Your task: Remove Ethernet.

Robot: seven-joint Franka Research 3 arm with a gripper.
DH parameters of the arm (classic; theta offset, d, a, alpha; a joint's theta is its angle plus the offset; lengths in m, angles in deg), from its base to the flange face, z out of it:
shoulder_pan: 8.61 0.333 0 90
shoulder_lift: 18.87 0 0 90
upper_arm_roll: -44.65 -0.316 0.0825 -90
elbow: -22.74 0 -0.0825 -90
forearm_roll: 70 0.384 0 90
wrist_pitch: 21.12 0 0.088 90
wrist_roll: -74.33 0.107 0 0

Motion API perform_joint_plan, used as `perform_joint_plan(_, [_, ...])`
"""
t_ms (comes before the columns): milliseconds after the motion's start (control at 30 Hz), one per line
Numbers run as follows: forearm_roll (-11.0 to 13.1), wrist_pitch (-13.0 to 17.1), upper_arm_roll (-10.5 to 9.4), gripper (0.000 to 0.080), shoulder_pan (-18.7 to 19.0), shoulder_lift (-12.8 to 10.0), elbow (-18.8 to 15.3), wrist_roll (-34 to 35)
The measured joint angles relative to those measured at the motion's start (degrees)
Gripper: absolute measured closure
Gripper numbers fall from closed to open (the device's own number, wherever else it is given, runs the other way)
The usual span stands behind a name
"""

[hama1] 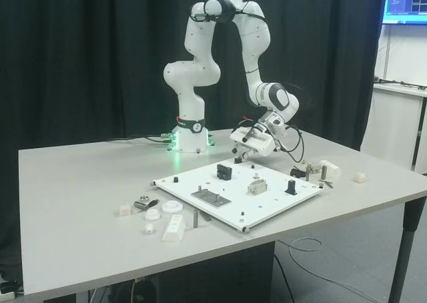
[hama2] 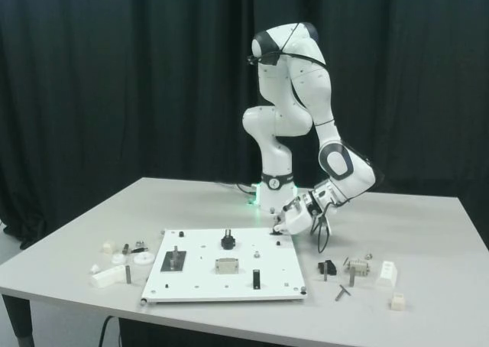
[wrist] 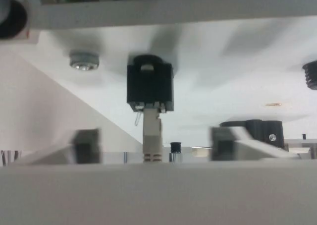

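Looking past the fingertips, the wrist view shows a black, box-shaped socket [wrist: 150, 88] standing on the smooth white board [wrist: 223, 66], and a pale Ethernet plug [wrist: 152, 140] with a ribbed end is still pushed into it. The plug's thin clear latch tab sticks out at one side. The end effector [wrist: 151, 145] has its two blocky dark fingers [wrist: 86, 145] apart, one on each side of the plug, and they do not touch it.

In the first room view the white arm bends down low to the far edge of the flat square board [hama1: 267, 206], which lies on the grey desk [hama1: 80, 189]. The end effector [hama1: 241, 157] hangs just behind the black socket [hama1: 223, 173].

On the board a round-headed metal bolt [wrist: 84, 60] sits near the socket, a small black peg [wrist: 175, 146] stands just beside the plug, and a grey metal bracket [hama1: 209, 197] and a small black upright block [hama1: 292, 186] are farther off. Beside the board lie white rounded parts [hama1: 160, 213], loose on the desk. Nothing stands between the fingers and the plug.
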Motion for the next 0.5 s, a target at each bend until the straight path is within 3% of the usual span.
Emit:
perform_joint_plan(233, [0.0, -2.1, -0.87, 0.0441, 0.0, 0.2, 0.1, 0.0])
perform_joint_plan(267, [0.0, -2.5, -1.11, 0.0040, 0.0, 0.3, 0.1, 0.0])
perform_joint_plan(467, [0.5, -5.3, -2.95, 0.0040, 0.0, 1.3, 0.5, 0.0])
perform_joint_plan(500, [0.6, -5.7, -3.23, 0.0011, 0.0, 1.5, 0.5, 0.0])
